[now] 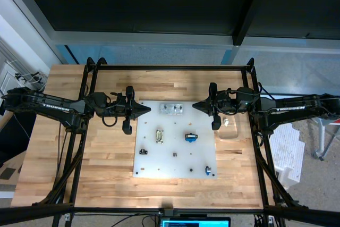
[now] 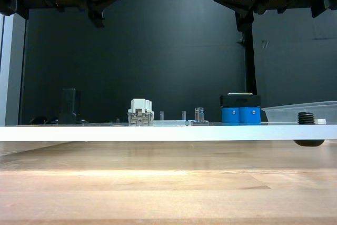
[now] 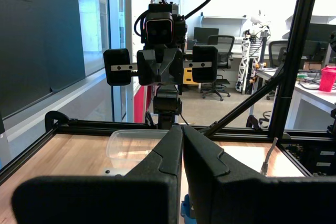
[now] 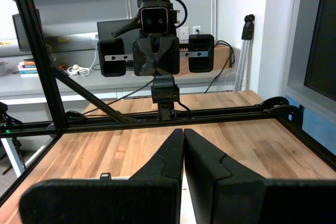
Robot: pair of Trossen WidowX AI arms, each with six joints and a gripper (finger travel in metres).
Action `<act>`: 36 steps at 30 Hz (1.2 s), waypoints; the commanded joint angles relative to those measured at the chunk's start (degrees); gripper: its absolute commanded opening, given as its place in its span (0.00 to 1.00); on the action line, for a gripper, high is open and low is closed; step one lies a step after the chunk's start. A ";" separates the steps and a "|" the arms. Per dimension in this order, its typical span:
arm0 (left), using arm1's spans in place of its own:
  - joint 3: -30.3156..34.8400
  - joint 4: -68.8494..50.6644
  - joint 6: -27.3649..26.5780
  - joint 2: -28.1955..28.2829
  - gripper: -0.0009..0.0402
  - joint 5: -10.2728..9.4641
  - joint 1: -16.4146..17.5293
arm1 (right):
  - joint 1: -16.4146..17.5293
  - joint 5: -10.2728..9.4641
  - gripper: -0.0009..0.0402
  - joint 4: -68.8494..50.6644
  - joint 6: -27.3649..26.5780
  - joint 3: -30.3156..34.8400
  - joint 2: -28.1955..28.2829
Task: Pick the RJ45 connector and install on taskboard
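Above the taskboard [image 1: 164,163], left claw [image 1: 149,109] and right claw [image 1: 194,106] hover closed and empty, tips facing.

The wooden table [image 1: 69,147] of pale butcher-block planks carried the taskboard [image 1: 159,166], a flat white square panel that lay near its middle. A small clear plastic tray [image 1: 234,135] sat just beside the panel's right edge, toward the far side.
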 commanded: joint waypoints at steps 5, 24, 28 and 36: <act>0.02 0.00 0.02 0.00 0.02 0.00 0.02 | 0.20 0.74 0.02 0.04 -0.52 0.02 0.00; 0.02 0.02 0.02 0.00 0.02 0.00 0.02 | 0.42 -0.52 0.02 0.04 -1.07 0.02 -0.22; 0.02 0.02 0.02 0.02 0.02 0.00 0.02 | 0.42 -0.52 0.02 -0.15 -1.09 0.02 -0.22; 0.02 0.00 0.02 0.00 0.02 0.00 0.02 | 0.42 -0.52 0.02 -0.11 -1.05 0.02 -0.22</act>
